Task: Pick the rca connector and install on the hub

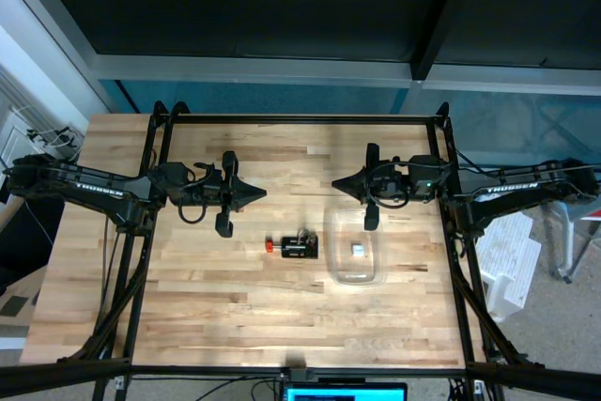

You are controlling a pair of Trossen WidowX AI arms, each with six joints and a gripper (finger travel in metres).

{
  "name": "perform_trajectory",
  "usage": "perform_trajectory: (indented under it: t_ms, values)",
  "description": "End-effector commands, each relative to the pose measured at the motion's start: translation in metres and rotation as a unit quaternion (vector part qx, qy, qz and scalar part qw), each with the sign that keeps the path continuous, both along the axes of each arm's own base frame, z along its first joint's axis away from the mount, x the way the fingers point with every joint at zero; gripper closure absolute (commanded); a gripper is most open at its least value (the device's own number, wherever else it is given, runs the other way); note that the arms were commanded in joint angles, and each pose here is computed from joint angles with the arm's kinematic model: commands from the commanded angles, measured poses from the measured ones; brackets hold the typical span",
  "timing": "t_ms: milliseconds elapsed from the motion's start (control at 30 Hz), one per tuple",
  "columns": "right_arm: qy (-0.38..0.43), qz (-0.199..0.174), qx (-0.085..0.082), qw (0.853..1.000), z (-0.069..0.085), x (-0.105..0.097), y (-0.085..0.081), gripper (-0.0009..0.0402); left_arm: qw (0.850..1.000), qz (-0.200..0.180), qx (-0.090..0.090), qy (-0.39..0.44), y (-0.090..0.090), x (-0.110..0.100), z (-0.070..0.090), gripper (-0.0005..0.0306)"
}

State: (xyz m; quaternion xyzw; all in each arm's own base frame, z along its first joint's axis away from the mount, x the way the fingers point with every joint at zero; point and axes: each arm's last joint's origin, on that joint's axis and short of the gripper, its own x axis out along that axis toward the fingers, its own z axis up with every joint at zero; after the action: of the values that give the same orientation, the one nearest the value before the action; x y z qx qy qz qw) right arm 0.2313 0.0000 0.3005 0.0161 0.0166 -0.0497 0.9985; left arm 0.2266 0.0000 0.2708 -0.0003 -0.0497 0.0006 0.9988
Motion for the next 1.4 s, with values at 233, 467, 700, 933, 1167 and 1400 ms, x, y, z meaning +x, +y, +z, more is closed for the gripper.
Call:
perform_trajectory:
  t_ms: [233,467,700,933,1167,1400]
  values:
    - [-0.028,0.005,0.001,1.000,-0.015,-0.006,0.001,0.0393,1.000,0.000,0.000,0.000,0.000,0.000,0.000,0.0300]
    - [-0.028,0.007,0.001,1.000,-0.015,-0.007,0.001,0.0393,1.000,0.000,0.000,0.000,0.000,0.000,0.000,0.0300]
    - [-0.031,0.009,0.001,0.999,-0.012,-0.006,0.002,0.0393,1.000,0.000,0.000,0.000,0.000,0.000,0.000,0.0300]
    - [-0.032,0.009,0.003,0.999,-0.012,-0.006,0.002,0.0393,1.000,0.000,0.000,0.000,0.000,0.000,0.000,0.0300]
    - [-0.038,0.009,0.006,0.999,-0.010,-0.006,0.002,0.0393,1.000,0.000,0.000,0.000,0.000,0.000,0.000,0.0300]
    - [-0.046,0.009,0.007,0.999,-0.009,-0.006,0.002,0.0393,1.000,0.000,0.000,0.000,0.000,0.000,0.000,0.0300]
